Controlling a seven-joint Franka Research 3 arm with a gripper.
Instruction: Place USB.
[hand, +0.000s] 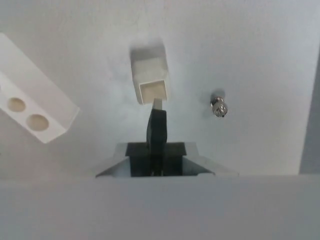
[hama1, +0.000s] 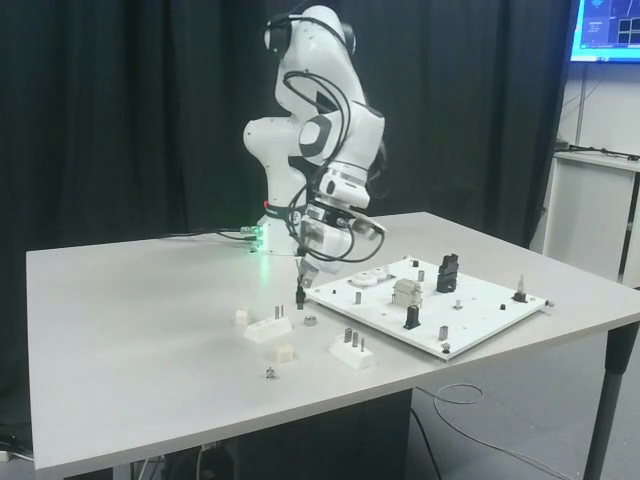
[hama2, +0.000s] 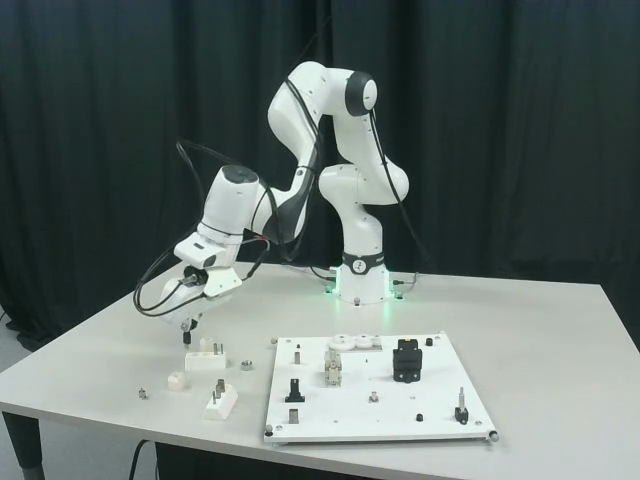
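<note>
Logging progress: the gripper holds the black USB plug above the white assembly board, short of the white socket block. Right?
Not the board. The gripper holds the black USB plug above the bare grey table, beside the white assembly board, as the first room view shows; the white socket block lies just ahead.

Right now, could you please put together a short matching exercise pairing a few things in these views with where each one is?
Things:
1. USB plug
2. white socket block
3. white board
4. small screw

Places:
A. lying loose on the grey table
B. held in the gripper
C. below the plug's tip, opening facing up
D. flat on the table, carrying black and grey parts

Pairs: 1-B, 2-C, 3-D, 4-A
</note>
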